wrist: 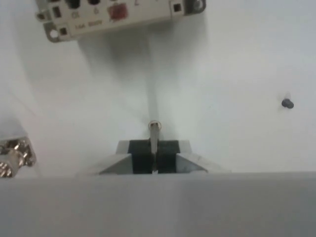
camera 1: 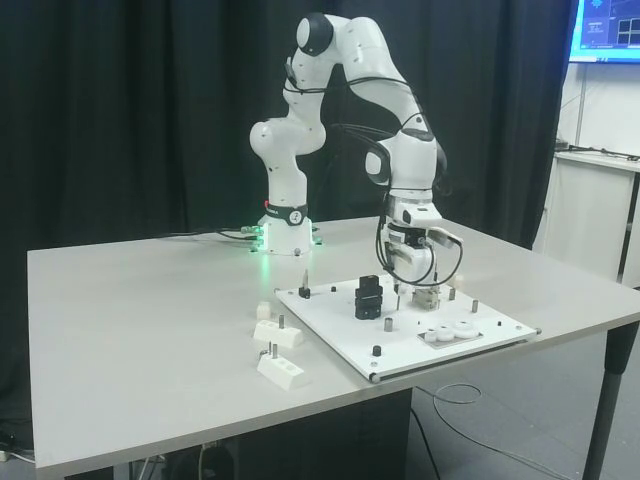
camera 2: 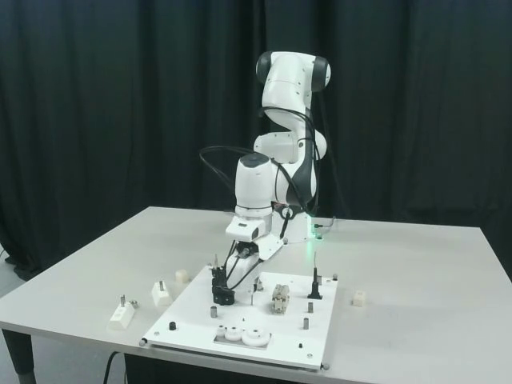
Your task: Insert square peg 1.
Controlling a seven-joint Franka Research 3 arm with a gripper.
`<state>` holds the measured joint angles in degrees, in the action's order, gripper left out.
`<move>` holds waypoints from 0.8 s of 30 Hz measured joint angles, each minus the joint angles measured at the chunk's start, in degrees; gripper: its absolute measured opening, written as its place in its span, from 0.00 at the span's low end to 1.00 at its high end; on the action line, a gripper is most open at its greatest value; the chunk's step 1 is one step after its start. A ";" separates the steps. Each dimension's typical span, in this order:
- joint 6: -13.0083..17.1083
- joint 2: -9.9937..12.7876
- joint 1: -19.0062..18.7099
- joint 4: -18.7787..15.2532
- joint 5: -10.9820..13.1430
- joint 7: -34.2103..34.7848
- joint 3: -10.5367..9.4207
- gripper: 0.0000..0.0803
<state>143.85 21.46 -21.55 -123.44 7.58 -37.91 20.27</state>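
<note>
Peg (wrist: 154, 136) in pincer (wrist: 154, 165), wrist-view only.

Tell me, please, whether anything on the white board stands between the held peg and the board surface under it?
Nothing visible does. In the wrist view the end effector is shut on the square peg, and only bare white board lies around its tip. The connector block and a small black stud sit well aside. The target hole itself cannot be made out.
</note>
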 joint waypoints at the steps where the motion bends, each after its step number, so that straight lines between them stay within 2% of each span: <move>1: 0.09 0.00 0.01 -0.03 0.00 0.51 0.00 0.03; 18: 1.47 -0.36 0.01 -0.84 0.00 7.51 0.00 0.03; 24: 3.01 -0.40 0.01 -1.28 -0.08 9.35 0.01 0.03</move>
<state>146.86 21.06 -21.54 -124.72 7.51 -28.56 20.28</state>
